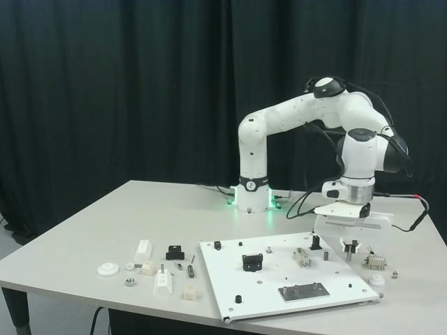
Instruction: Place round peg 3.
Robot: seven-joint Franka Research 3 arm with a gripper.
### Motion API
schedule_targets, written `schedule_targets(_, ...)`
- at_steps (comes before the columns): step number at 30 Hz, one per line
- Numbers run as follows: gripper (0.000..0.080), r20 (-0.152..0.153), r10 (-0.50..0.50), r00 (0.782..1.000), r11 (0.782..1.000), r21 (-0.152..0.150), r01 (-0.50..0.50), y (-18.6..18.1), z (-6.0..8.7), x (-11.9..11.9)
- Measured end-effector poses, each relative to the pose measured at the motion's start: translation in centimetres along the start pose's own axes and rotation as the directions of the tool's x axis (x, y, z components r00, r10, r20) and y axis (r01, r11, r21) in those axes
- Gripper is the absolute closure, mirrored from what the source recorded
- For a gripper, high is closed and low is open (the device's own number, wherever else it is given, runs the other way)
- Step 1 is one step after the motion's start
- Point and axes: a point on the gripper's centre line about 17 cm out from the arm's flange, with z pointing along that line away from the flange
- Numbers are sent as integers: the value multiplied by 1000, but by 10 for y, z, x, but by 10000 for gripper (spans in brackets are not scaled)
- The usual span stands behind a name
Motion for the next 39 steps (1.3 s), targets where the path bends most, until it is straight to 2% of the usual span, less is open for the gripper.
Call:
schedule_targets(6,699,38,2,999,1000,-17,-1,-6,7,-23)
schedule_targets(15,699,63,8,998,999,-35,-6,-16,20,-55)
schedule_targets(23,699,53,13,999,999,-46,-11,-26,25,-73)
schedule_targets(31,699,25,15,1000,999,-51,-14,-32,27,-80)
schedule_targets(39,699,18,31,999,998,-57,-30,-31,31,-89)
